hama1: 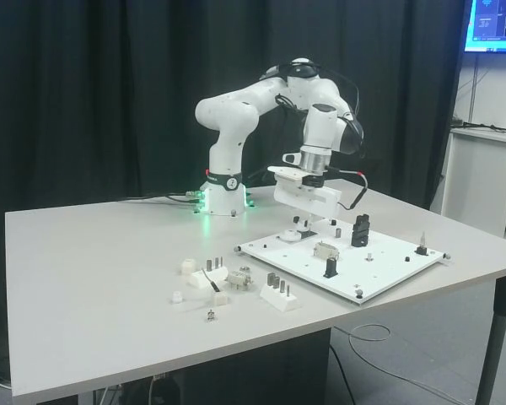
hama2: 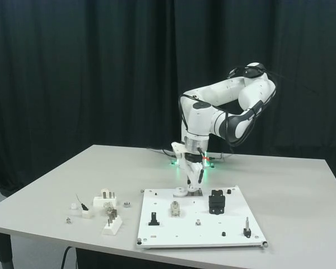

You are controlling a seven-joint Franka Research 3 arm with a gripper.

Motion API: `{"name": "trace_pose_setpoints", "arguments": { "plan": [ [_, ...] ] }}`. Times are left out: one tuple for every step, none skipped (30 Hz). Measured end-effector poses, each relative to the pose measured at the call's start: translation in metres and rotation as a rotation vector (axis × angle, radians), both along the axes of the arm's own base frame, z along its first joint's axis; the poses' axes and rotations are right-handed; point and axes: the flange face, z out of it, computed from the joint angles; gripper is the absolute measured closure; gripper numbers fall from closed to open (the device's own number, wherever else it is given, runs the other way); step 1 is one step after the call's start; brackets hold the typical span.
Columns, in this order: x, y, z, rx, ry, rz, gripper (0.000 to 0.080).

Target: Insert medium gear.

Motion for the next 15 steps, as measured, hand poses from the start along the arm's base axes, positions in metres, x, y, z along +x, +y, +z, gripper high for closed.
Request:
{"name": "trace_pose_setpoints", "arguments": {
  "plan": [
    [-0.0002, 0.0006, -0.0002, 0.002, 0.001, 0.001, 0.0519],
    [-0.0004, 0.0011, -0.0003, 0.004, 0.002, 0.001, 0.0519],
    [-0.0006, 0.0015, -0.0004, 0.005, 0.003, 0.002, 0.0520],
    [-0.0007, 0.0020, -0.0005, 0.007, 0.004, 0.002, 0.0520],
    [-0.0008, 0.0022, -0.0006, 0.008, 0.005, 0.002, 0.0520],
    [-0.0009, 0.0023, -0.0006, 0.008, 0.005, 0.002, 0.0520],
    [-0.0009, 0.0023, -0.0006, 0.008, 0.005, 0.003, 0.0520],
    [-0.0009, 0.0023, -0.0006, 0.008, 0.005, 0.003, 0.0520],
    [-0.0009, 0.0023, -0.0006, 0.008, 0.006, 0.003, 0.0520],
    [-0.0009, 0.0023, -0.0006, 0.007, 0.006, 0.004, 0.0520],
    [-0.0009, 0.0023, -0.0005, 0.006, 0.007, 0.005, 0.0520],
    [-0.0009, 0.0024, -0.0004, 0.004, 0.008, 0.006, 0.0520],
    [-0.0008, 0.0024, -0.0003, 0.003, 0.009, 0.008, 0.0520],
    [-0.0007, 0.0025, -0.0002, 0.001, 0.009, 0.010, 0.0520],
    [-0.0006, 0.0026, -0.0001, -0.001, 0.010, 0.012, 0.0520]
  ]
}}
